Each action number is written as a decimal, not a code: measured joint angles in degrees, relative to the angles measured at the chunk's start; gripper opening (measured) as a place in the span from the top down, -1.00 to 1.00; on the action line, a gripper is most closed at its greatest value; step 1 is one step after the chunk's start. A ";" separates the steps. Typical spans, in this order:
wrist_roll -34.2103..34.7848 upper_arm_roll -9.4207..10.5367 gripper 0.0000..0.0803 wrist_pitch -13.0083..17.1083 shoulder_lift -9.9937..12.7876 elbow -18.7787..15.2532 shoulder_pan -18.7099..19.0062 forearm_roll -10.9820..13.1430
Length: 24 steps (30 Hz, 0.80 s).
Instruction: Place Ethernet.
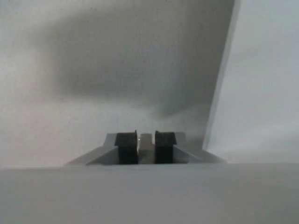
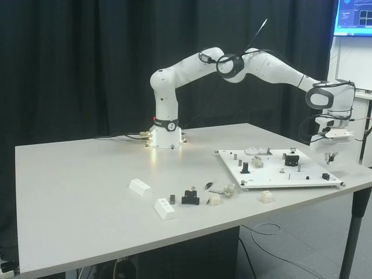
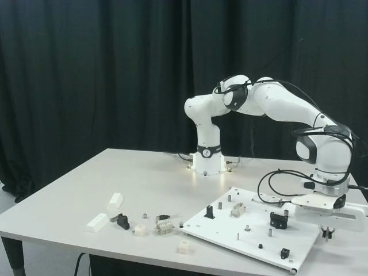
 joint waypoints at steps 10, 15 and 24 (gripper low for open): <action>1.55 -0.01 0.37 0.95 0.52 -0.08 0.27 -0.57; 2.08 -0.04 -0.50 1.15 0.52 -0.09 0.26 -0.81; 2.41 -0.06 -0.97 1.56 0.52 -0.08 0.25 -0.82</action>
